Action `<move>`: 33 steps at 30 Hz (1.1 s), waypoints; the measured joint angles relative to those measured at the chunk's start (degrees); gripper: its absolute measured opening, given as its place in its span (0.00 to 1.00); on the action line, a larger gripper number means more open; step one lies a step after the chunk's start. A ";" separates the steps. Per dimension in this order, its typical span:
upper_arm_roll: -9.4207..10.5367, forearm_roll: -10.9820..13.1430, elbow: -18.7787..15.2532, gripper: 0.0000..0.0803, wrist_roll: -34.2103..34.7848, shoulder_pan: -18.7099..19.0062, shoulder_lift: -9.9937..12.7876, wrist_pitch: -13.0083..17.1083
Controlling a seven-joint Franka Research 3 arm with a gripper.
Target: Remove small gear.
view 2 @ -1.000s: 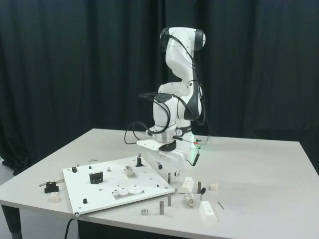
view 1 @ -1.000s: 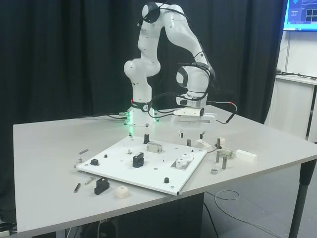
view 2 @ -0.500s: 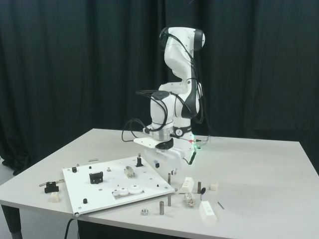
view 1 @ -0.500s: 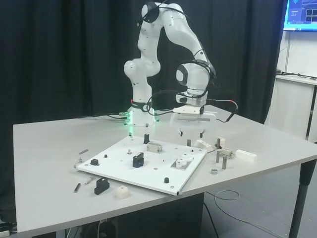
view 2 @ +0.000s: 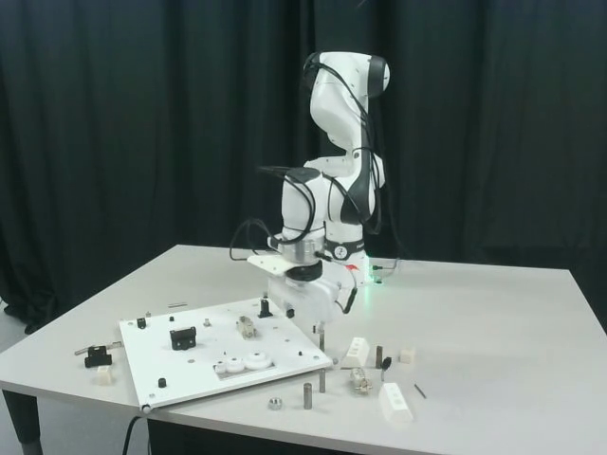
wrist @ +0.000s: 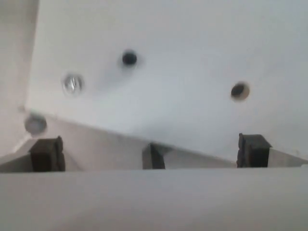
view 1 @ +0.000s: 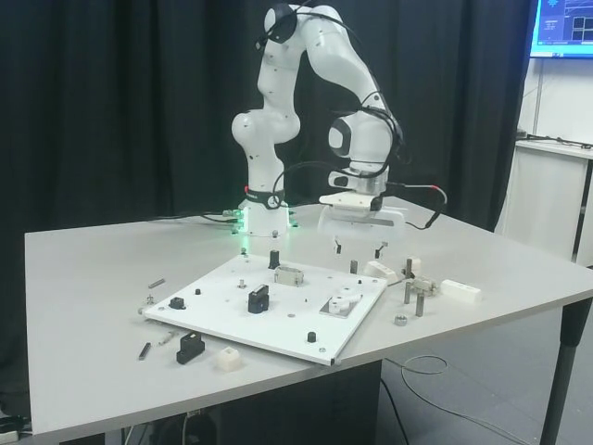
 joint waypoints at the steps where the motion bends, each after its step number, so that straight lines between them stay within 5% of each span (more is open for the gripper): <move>1: -0.17 -0.64 0.30 1.00 0.96 -0.02 0.07 0.38; 12: -1.75 -5.31 4.60 1.00 9.34 -2.47 1.57 3.71; 26: -1.20 -4.67 10.91 1.00 10.22 -8.96 5.28 3.78; 33: -0.88 -1.87 12.89 1.00 10.22 -10.67 7.66 3.77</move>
